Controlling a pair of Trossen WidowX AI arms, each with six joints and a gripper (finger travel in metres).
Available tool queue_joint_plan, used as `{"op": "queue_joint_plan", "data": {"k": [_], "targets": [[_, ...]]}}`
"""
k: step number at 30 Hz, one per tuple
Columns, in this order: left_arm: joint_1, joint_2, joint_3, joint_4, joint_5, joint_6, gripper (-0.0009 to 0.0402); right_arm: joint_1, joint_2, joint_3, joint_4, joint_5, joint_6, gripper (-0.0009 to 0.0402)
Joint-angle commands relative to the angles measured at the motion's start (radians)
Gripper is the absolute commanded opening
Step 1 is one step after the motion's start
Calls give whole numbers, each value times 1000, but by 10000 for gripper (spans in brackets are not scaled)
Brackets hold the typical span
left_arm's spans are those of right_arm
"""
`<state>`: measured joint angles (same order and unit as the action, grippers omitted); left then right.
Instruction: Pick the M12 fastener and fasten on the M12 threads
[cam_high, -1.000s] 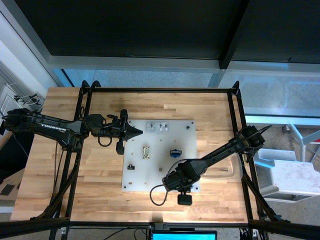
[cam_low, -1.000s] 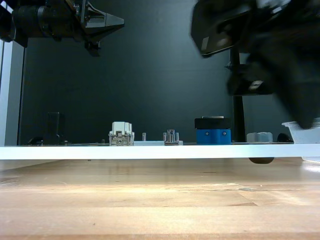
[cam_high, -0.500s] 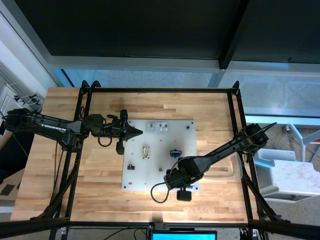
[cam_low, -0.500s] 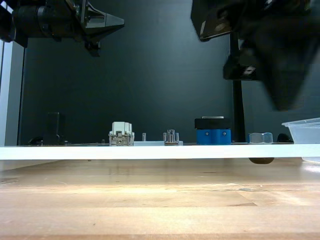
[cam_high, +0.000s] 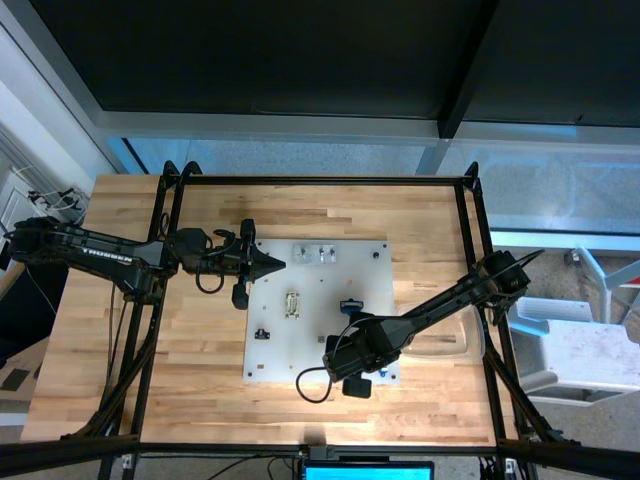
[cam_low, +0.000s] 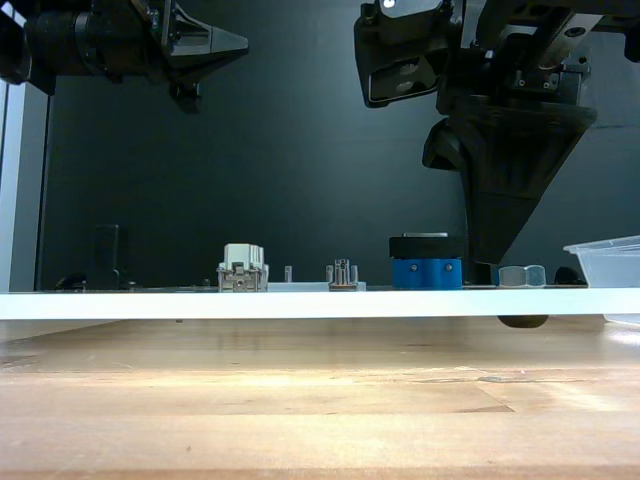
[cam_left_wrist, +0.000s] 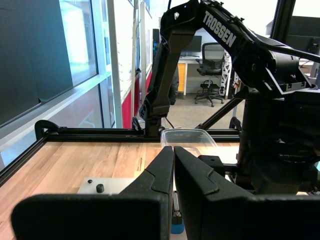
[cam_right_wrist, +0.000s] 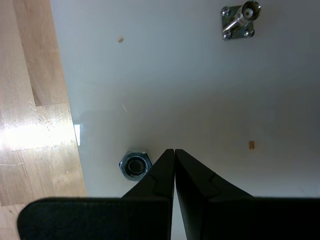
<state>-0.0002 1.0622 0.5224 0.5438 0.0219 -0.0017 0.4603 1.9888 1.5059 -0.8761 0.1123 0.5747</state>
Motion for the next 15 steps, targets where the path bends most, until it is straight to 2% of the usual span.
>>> {"op": "queue_joint_plan", "data": {"k": [1, 15], "targets": [[0, 0, 0, 0, 0, 0, 0, 0, 1, -5, 2, -1, 1, 0], [0, 0, 0, 0, 0, 0, 0, 0, 1, -16, 27, -8, 5, 0]]}}
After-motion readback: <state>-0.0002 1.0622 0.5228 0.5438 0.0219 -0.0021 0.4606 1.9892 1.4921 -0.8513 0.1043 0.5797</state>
